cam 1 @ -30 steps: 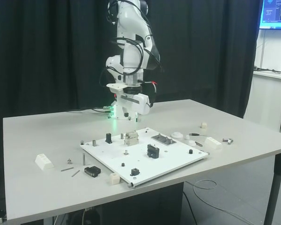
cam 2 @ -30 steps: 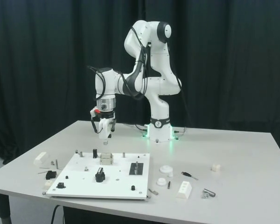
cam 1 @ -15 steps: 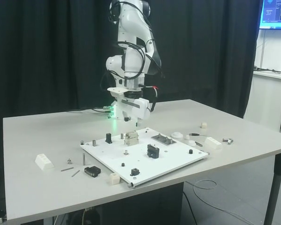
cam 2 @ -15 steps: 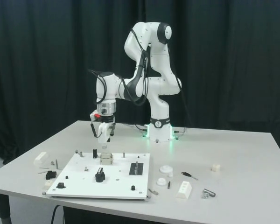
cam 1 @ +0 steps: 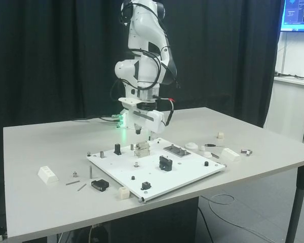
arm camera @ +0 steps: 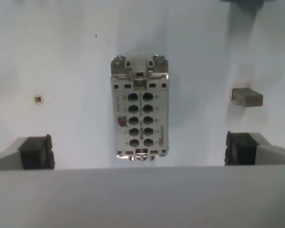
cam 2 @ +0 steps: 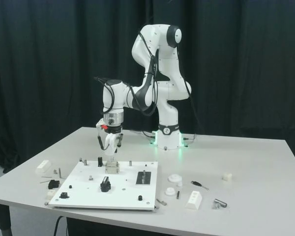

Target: Remove waterproof.

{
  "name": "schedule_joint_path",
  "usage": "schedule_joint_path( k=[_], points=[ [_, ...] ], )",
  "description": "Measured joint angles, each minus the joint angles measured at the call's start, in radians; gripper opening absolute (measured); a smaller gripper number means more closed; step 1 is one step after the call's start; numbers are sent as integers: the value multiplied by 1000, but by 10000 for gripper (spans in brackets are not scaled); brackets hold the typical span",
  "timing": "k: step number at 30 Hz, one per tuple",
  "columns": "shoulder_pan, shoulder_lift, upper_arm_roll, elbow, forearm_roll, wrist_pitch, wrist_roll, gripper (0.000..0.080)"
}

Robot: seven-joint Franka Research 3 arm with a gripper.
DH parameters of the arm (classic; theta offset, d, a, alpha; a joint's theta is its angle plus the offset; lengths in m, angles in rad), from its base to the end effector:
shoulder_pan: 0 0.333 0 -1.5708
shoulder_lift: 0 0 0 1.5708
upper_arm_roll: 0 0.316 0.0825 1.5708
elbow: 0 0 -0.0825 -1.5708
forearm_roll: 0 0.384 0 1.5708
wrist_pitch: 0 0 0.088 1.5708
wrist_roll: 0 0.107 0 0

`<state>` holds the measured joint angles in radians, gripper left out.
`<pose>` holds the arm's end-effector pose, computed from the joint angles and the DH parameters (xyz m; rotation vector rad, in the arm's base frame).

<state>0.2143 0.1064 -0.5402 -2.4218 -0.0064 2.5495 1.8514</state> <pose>0.4686 -0.1604 0.2744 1.4601 -2.7605 0.1038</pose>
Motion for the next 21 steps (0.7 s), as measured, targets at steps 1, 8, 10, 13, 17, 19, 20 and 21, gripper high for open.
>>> schedule_joint_path(
  k=[1,8,10,13,17,19,20,21],
  points=[
    [0,3,0,0,0,0,0,803],
    [1,18,0,-1,0,11,-5,803],
    [1,22,0,-2,0,18,-6,803],
    [0,28,-2,-3,0,27,-6,803],
    [-1,38,-3,-5,0,42,-6,803],
    [-1,42,-4,-6,0,50,-7,803],
    [-1,45,-5,-7,0,54,-7,803],
    [-1,47,-5,-8,0,56,-8,803]
  ],
)
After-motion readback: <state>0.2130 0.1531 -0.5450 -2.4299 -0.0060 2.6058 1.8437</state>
